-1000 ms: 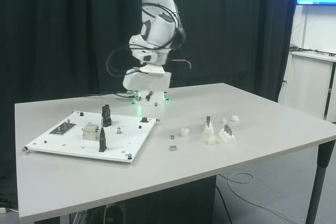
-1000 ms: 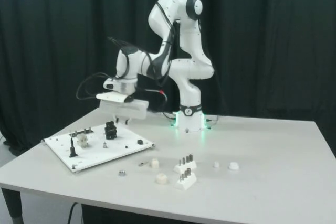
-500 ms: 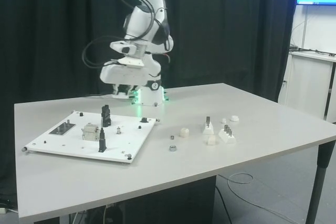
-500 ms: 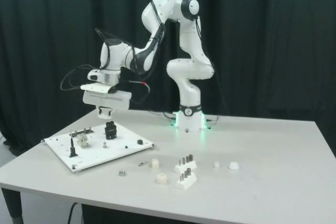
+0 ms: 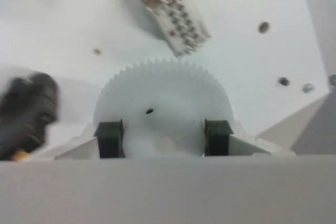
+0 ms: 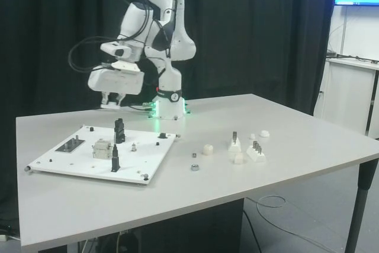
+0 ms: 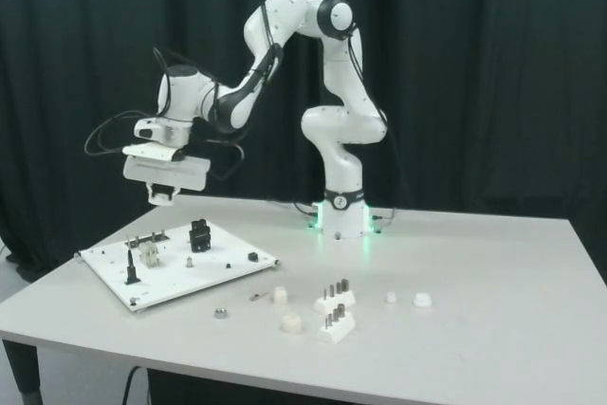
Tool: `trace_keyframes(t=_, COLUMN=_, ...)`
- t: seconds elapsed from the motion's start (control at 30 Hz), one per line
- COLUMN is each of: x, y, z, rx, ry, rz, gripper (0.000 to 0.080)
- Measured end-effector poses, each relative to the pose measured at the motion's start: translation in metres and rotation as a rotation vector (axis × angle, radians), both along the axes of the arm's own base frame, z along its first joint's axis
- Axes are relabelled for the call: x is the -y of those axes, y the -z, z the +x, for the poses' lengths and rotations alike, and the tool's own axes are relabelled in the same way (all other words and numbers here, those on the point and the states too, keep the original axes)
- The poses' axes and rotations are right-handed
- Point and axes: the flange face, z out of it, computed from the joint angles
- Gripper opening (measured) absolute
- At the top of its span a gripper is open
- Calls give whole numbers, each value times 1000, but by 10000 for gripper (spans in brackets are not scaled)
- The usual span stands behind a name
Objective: Insert large gear.
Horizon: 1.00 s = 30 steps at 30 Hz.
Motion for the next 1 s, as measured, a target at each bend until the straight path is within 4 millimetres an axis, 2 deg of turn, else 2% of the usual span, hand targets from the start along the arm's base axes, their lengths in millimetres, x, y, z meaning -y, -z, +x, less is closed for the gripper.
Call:
trace_keyframes(t=0.33, x=46, y=8, z=-13, rx=-32, ry=-60, rz=-24, gripper=330)
trace_keyframes(t=0.63, x=84, y=26, z=-30, rx=-85, ry=-148, rz=14, gripper=330)
trace_keyframes(t=1.0, x=113, y=44, z=-42, rx=-113, ry=-167, rz=45, gripper=330)
